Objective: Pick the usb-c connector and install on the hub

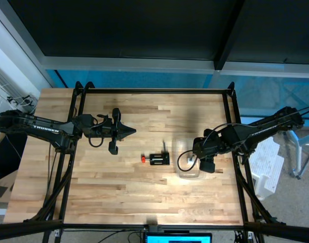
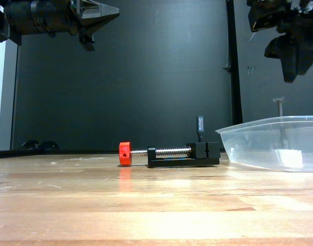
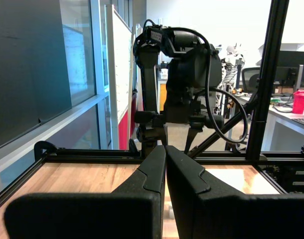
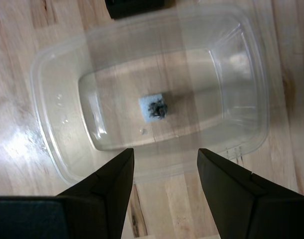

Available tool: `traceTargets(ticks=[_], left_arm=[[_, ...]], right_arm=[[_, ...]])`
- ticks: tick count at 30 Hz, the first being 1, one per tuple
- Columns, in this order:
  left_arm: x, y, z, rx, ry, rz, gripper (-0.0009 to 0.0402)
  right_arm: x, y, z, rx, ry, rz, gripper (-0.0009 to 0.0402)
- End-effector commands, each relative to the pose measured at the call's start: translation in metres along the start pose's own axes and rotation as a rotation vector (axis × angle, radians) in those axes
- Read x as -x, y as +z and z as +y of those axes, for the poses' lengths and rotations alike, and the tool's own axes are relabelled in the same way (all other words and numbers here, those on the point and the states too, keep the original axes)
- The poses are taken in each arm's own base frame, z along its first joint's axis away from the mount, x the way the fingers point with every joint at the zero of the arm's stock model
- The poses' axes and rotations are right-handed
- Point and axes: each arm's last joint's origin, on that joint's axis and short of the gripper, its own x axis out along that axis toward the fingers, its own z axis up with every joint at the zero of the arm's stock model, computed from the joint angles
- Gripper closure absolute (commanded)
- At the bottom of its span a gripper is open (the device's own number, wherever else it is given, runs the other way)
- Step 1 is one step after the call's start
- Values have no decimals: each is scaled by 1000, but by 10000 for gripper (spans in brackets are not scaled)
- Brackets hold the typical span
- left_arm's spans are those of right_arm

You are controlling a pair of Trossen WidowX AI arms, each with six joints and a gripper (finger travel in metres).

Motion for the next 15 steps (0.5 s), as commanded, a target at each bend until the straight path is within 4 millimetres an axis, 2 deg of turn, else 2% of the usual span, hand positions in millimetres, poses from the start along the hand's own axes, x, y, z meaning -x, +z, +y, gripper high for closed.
traceTargets(ticks=[1, 15], left_arm=[[0, 0, 0, 0, 0, 0, 393], [0, 0, 0, 0, 0, 1, 393]], right_arm=[[-3, -1, 2, 9, 3, -2, 208], [-17, 3, 14, 64, 7, 21, 208]])
